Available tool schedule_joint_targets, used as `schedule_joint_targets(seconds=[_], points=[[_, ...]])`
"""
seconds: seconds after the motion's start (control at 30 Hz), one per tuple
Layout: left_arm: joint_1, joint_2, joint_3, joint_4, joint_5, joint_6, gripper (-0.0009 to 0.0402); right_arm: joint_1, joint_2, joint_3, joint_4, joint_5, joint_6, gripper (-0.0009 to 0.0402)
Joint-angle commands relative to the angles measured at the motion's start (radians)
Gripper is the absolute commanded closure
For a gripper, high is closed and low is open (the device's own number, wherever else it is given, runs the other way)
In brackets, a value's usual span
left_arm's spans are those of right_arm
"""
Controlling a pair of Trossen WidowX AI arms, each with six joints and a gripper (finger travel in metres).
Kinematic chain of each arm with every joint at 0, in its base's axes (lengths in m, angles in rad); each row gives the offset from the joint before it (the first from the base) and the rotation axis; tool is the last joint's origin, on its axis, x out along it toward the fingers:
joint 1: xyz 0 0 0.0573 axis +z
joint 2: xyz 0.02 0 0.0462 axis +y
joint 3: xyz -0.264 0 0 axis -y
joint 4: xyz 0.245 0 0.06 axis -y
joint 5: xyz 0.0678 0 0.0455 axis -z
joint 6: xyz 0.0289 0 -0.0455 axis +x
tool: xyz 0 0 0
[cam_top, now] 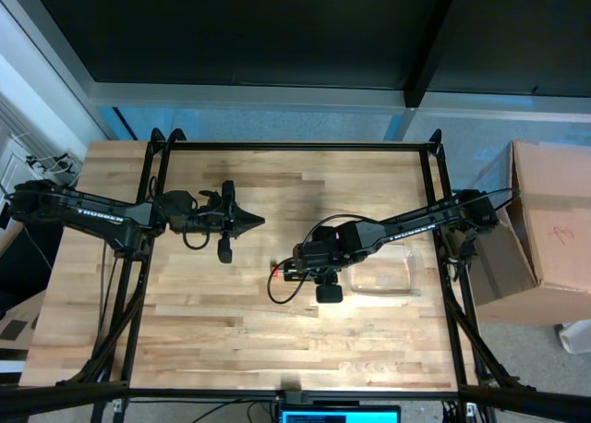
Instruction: Remove the USB-C connector from the USB-C receptacle and place in the container
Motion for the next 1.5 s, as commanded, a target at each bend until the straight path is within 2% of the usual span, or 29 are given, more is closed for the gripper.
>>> schedule_joint_targets(seconds=[0.03, 0.27, 0.37, 0.77, 1.2, 1.5], points=[[0.0, 0.0, 0.0, 0.0, 0.0, 0.0, 0.0393, -0.002, 0.0, 0.0, 0.009, 0.001, -0.001, 0.0314], [0.0, 0.0, 0.0, 0.0, 0.0, 0.0, 0.0393, -0.002, 0.0, 0.0, 0.006, 0.001, -0.003, 0.0398], [0.0, 0.0, 0.0, 0.0, 0.0, 0.0, 0.0393, -0.003, 0.0, 0.0, 0.0, 0.001, -0.002, 0.0387], [0.0, 0.0, 0.0, 0.0, 0.0, 0.0, 0.0393, -0.004, -0.022, 0.008, -0.009, 0.0, 0.001, 0.0394], [0.0, 0.0, 0.0, 0.0, 0.0, 0.0, 0.0393, -0.004, -0.061, 0.137, -0.138, 0.001, 0.0, 0.0393], [0.0, 0.0, 0.0, 0.002, 0.0, 0.0, 0.0393, -0.004, -0.061, 0.132, -0.14, 0.0, -0.003, 0.0393]])
